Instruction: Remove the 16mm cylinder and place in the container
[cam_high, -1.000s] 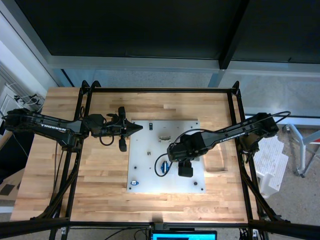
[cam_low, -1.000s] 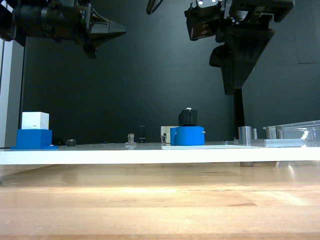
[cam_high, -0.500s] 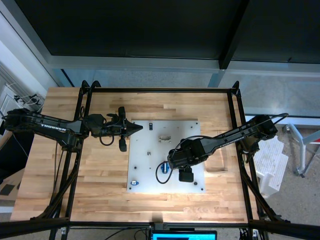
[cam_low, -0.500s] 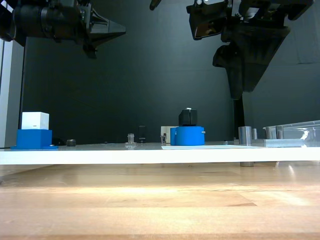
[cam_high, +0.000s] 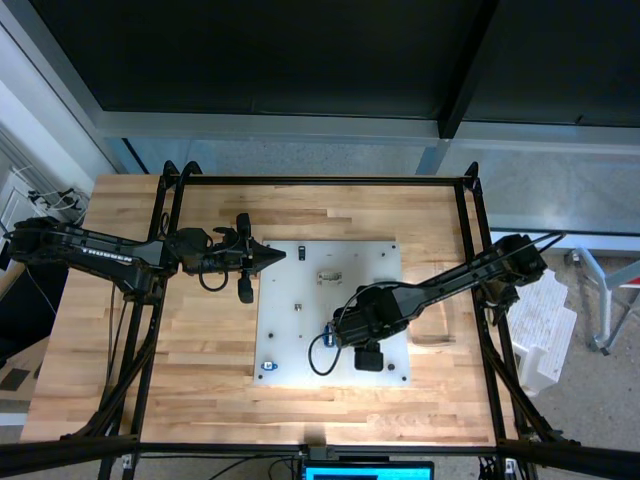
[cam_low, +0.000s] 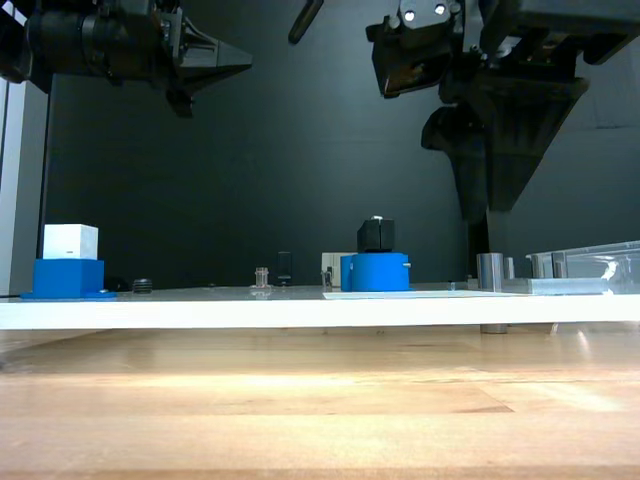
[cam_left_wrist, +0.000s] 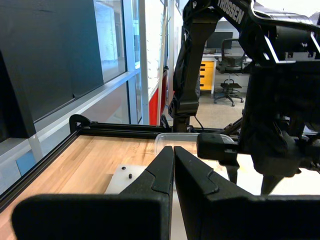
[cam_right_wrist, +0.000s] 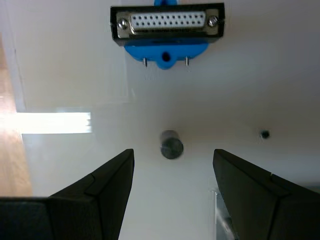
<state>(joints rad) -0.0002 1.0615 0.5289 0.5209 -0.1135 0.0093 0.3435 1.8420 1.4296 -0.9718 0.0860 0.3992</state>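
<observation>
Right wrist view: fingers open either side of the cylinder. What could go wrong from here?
1. Right gripper hangs above the 16mm cylinder; drift on the way down could land a fingertip on its top.
2. The cylinder looks smooth and stands upright in the white board; a tilted pull may slip or bind.
3. The container has low walls; a high release might bounce out.
Left gripper is shut, parked high by the board's left edge.

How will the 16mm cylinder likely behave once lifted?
The 16mm cylinder stands upright in the board, smooth grey metal: probably rigid, dense and somewhat slippery. Laid down, its round body would likely roll. The open right hand hovers over it; the shut left hand hangs by the board's left edge.
</observation>
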